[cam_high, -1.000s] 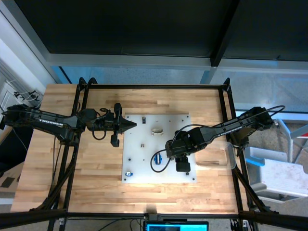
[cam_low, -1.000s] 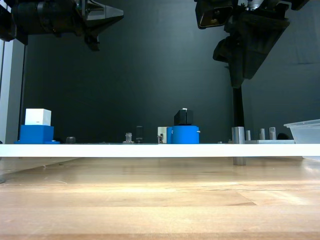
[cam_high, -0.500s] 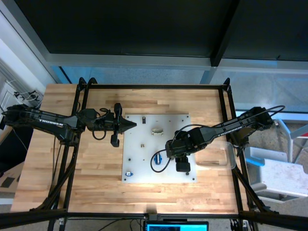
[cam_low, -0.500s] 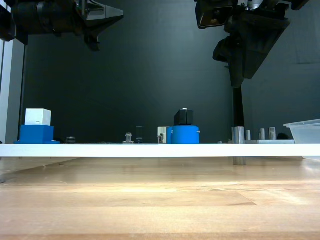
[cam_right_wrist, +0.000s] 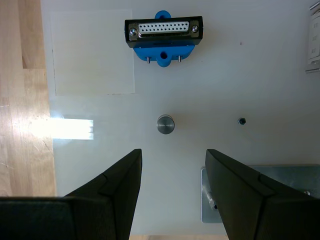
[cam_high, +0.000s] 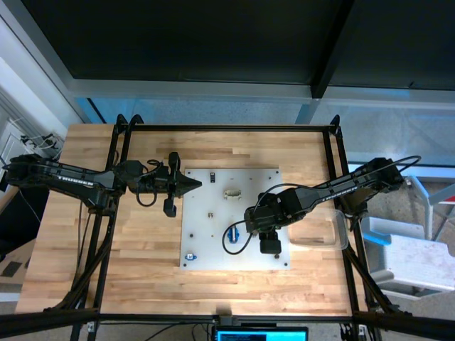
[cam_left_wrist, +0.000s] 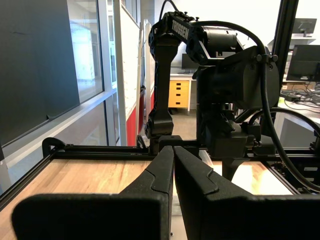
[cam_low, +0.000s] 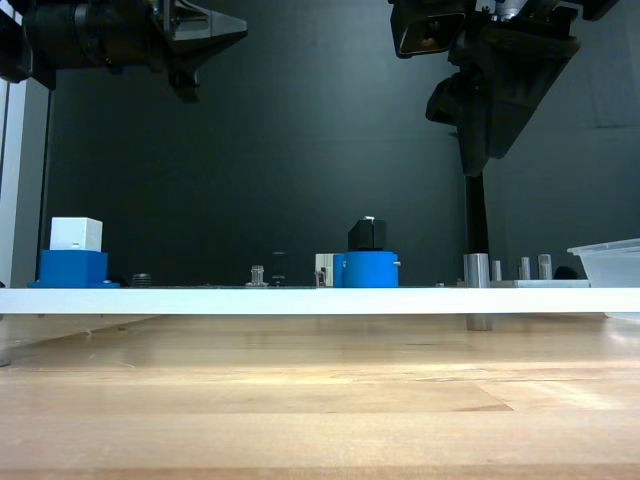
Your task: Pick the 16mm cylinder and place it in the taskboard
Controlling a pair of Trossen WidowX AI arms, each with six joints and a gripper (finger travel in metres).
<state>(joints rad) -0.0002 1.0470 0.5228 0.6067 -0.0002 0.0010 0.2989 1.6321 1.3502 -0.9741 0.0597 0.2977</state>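
Nothing has moved since the earlier frames: both arms and every part on the board sit where they were a second ago. In the right wrist view, the right gripper (cam_right_wrist: pixel 172 155) points straight down with its fingers (cam_right_wrist: pixel 117 190) spread wide and holding nothing. The 16mm cylinder (cam_right_wrist: pixel 165 124) stands upright in the taskboard (cam_right_wrist: pixel 210 75), in line with the gap between the fingers and touching neither of them. In the low view the gripper hangs well above the cylinder (cam_low: pixel 476 290), which passes through the white plate and shows a little below it. Past the cylinder in the wrist view sits a blue fitting (cam_right_wrist: pixel 163 50) carrying a many-pin connector. A grey metal block (cam_right_wrist: pixel 280 192) lies just beside one finger, and in the low view it carries three thinner pegs (cam_low: pixel 524 267). A clear plastic tray (cam_low: pixel 610 262) rests on the wooden table (cam_high: pixel 142 241) off the board's right edge. The left gripper (cam_left_wrist: pixel 173 150) is raised over the board's left edge. Its fingers are pressed together and empty, and it points across toward the right arm.
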